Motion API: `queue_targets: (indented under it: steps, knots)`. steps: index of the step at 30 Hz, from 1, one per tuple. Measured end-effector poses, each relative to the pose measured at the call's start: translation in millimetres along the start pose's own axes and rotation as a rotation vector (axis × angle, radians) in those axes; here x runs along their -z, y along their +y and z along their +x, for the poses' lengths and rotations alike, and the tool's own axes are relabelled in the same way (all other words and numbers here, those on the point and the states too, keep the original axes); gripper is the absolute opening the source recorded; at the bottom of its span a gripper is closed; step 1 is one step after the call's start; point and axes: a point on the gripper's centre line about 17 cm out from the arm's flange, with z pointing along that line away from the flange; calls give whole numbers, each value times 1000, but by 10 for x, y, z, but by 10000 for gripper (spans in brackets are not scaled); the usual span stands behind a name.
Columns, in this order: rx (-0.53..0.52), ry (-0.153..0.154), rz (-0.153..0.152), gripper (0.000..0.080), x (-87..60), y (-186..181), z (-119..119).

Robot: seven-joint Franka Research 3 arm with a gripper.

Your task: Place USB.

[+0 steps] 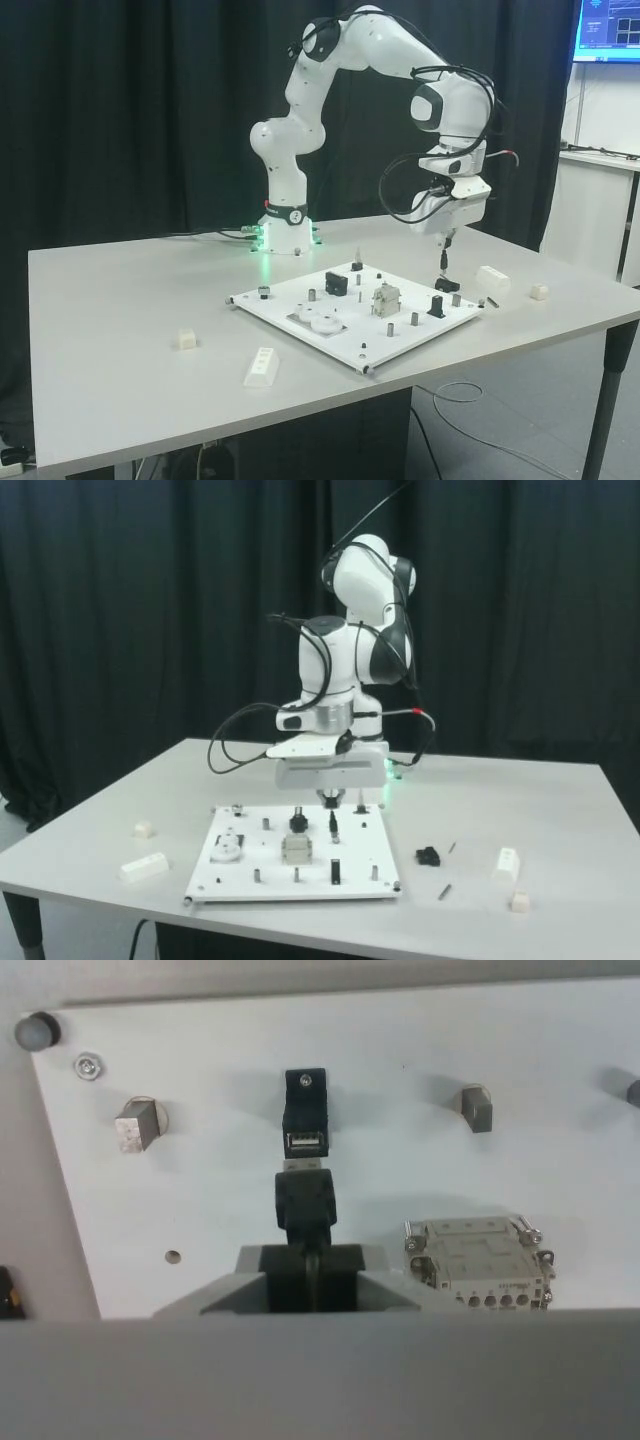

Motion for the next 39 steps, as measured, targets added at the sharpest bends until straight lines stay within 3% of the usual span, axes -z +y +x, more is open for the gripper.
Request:
queue_targets:
  steps: [25,30,39]
  knots:
    - [1,-4,-3,23,17,40,-14]
    - [10,-8,-27,23,33,217,-46]
    - [19,-31,-92,23,69,862,-208]
